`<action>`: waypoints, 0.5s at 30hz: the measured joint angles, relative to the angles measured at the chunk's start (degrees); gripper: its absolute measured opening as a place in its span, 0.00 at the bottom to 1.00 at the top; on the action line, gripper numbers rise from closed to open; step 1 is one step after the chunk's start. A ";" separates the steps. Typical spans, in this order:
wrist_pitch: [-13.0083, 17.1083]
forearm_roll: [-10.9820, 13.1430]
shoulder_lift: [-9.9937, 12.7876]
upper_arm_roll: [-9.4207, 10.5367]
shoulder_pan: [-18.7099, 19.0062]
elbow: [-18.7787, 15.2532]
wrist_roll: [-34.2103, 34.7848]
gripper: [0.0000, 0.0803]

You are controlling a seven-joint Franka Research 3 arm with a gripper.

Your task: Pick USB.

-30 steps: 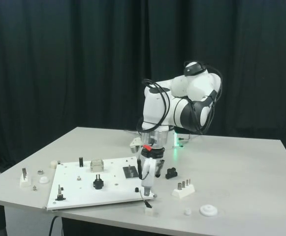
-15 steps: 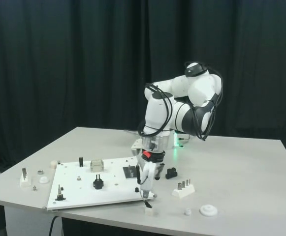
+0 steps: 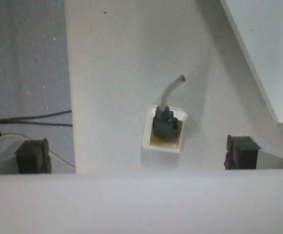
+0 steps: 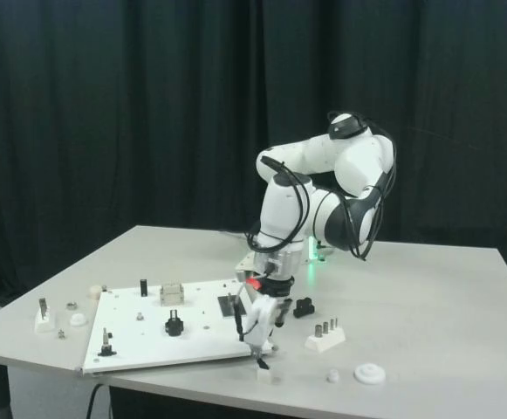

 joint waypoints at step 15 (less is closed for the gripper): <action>1.56 -1.97 0.19 2.25 0.14 -0.30 5.39 1.00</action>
